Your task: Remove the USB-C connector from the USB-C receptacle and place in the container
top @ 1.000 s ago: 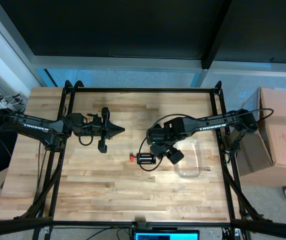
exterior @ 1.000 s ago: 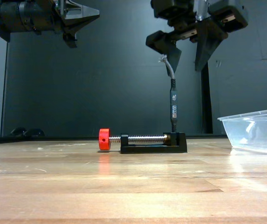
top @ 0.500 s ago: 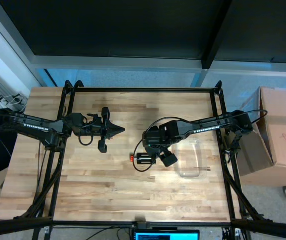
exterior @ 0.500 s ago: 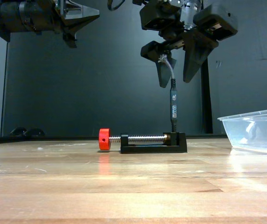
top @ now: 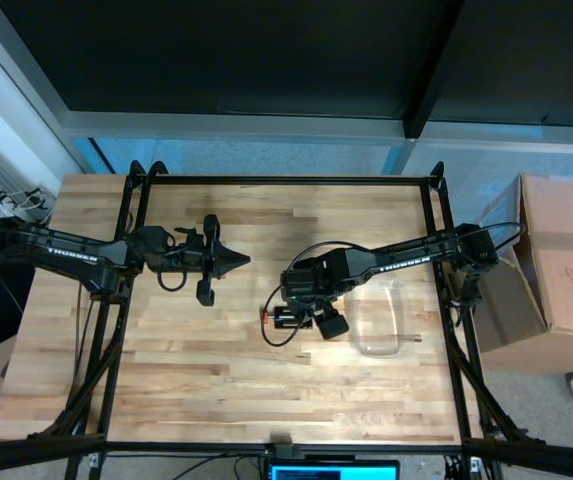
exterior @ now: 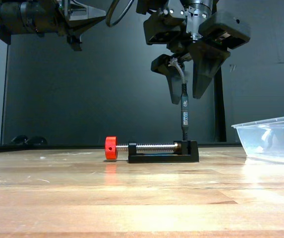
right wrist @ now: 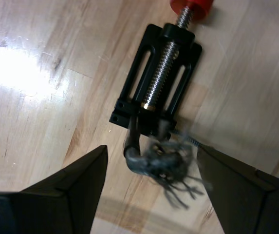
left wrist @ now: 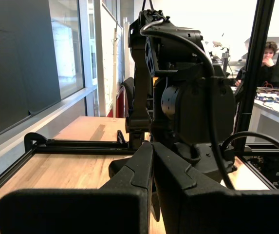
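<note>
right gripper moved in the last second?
Yes: the right gripper dropped and shifted left against the vise, its open fingers now flanking the USB-C connector, still seated upright. The left gripper stays high at left, shut.

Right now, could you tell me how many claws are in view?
2: left claw, shut, raised at the left; right claw, open, straddling the upright, plugged-in USB-C connector.
</note>
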